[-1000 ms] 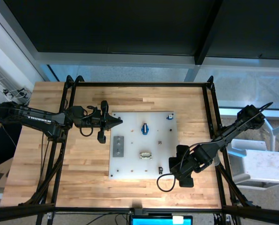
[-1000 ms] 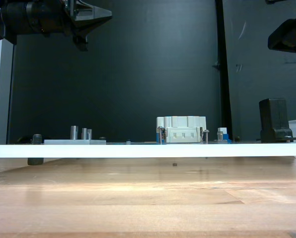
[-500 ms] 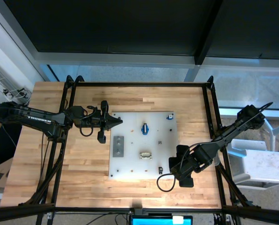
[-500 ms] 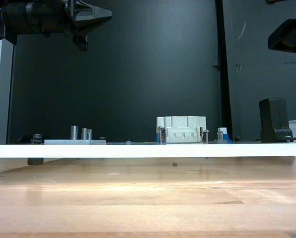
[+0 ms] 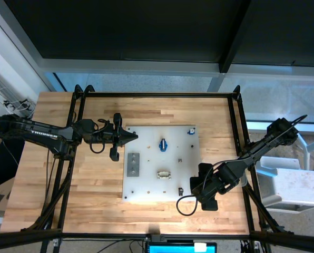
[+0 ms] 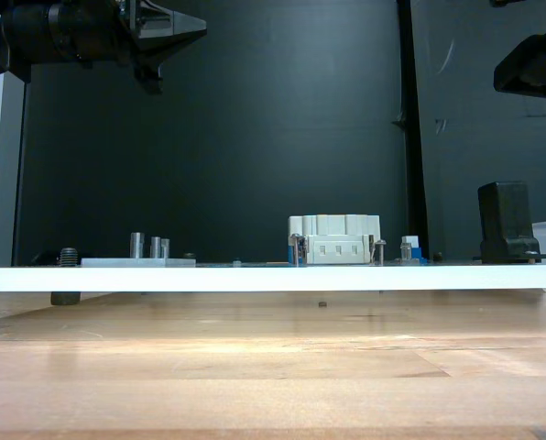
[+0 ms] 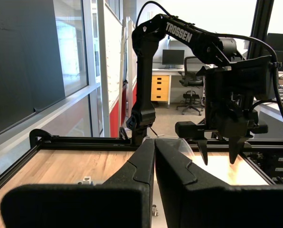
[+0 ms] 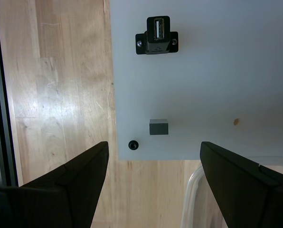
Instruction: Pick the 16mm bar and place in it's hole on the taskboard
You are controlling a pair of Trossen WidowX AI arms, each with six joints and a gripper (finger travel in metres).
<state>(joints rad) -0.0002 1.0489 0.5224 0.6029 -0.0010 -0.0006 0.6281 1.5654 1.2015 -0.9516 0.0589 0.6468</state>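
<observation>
— So, where is the left gripper [image 5: 133,136]?
— Left of centre in the high view, over the upper left corner of the taskboard [image 5: 151,145], pointing toward the frame's right. In the low view it hangs at the upper left, well above the board. Its wrist camera shows the two fingers [image 7: 136,166] pressed together with nothing between them.
— And the right gripper [image 5: 195,185]?
— Lower right of centre in the high view, above the board's lower right edge. Its wrist camera shows the fingers spread wide and holding nothing. On the white board between them lie a USB socket [image 8: 156,35], a small grey square [image 8: 158,127] and a black screw head [image 8: 133,145].
— Where is the 16mm bar?
— Neither gripper has it. Three metal pegs [image 6: 137,245] stand upright in the grey block [image 5: 132,164] on the board's left part, at the lower left of the low view. The leftmost is the widest and tallest, but whether it is the 16mm bar cannot be told.
— Anything else?
— A pale connector [image 6: 335,240] sits mid-board, and the wooden table [image 5: 88,184] lies beneath it all.
</observation>
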